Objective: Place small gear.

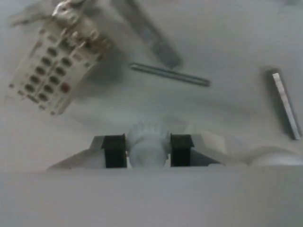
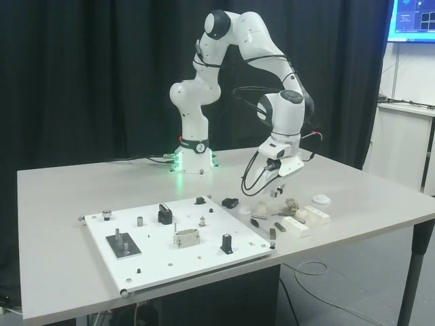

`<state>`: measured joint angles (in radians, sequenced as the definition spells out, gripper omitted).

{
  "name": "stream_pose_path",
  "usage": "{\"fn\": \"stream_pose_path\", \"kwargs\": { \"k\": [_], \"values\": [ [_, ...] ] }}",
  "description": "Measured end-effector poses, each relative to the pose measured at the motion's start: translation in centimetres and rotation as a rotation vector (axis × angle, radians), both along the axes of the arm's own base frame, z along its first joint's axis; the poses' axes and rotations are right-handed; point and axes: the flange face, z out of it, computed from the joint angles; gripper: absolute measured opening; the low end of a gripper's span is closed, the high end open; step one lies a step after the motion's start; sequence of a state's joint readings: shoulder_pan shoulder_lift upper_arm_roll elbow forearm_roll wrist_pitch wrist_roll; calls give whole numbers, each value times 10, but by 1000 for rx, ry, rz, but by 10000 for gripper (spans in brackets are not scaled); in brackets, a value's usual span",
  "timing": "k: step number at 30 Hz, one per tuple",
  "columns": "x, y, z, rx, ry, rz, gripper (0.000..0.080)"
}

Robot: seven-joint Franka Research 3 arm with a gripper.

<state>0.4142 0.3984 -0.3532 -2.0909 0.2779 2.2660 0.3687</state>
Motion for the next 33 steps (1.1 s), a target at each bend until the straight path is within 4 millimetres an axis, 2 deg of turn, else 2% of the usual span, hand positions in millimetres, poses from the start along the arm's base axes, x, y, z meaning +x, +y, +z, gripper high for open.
{"fn": "stream_pose_path", "kwargs": {
  "k": [11, 25, 26, 33],
  "values": [
    [-25, 17, -5, -12, -65, 15, 198],
    [-34, 19, -10, -17, -95, 19, 198],
    [-34, 19, -10, -17, -95, 19, 482],
    [-34, 20, -10, -16, -95, 21, 482]
  ]
}}
